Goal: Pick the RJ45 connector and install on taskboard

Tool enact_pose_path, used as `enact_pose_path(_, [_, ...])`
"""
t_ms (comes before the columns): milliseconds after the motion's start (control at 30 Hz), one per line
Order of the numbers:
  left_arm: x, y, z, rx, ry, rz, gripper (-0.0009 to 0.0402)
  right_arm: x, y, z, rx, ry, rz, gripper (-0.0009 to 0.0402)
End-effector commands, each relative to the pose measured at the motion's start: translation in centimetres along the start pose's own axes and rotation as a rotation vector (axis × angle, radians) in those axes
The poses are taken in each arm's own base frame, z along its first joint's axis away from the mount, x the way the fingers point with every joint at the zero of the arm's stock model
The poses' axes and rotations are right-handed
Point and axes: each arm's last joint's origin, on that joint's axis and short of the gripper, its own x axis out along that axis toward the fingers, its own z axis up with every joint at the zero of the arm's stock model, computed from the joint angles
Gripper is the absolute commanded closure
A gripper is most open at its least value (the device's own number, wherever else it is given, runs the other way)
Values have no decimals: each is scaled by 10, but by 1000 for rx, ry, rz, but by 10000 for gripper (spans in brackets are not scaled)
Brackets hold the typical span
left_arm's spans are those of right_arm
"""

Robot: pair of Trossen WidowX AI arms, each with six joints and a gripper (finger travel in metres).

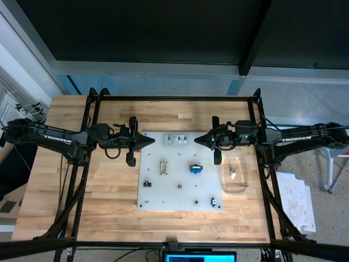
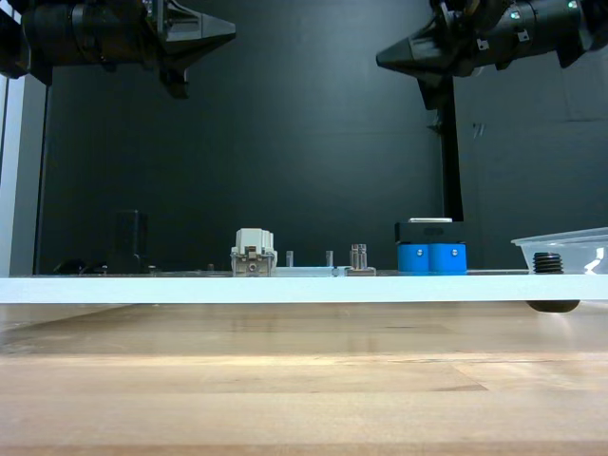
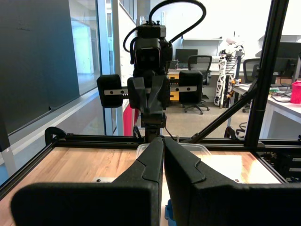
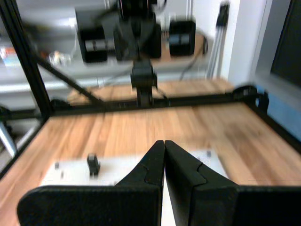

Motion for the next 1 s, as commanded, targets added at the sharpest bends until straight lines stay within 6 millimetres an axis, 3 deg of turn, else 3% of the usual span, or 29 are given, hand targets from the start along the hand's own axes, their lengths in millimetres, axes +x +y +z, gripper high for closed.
enact_pose_path(33, [0, 0, 0, 0, 0, 0, 393, -4, 0, 6, 0, 114, -9, 393])
enact_pose_path(600, [0, 0, 0, 0, 0, 0, 393, -44, 3, 31, -13, 657, -42, 393])
enact_pose_path(1000, [0, 0, 0, 0, 0, 0, 393, -82, 5, 21, -4, 906, -55, 393])
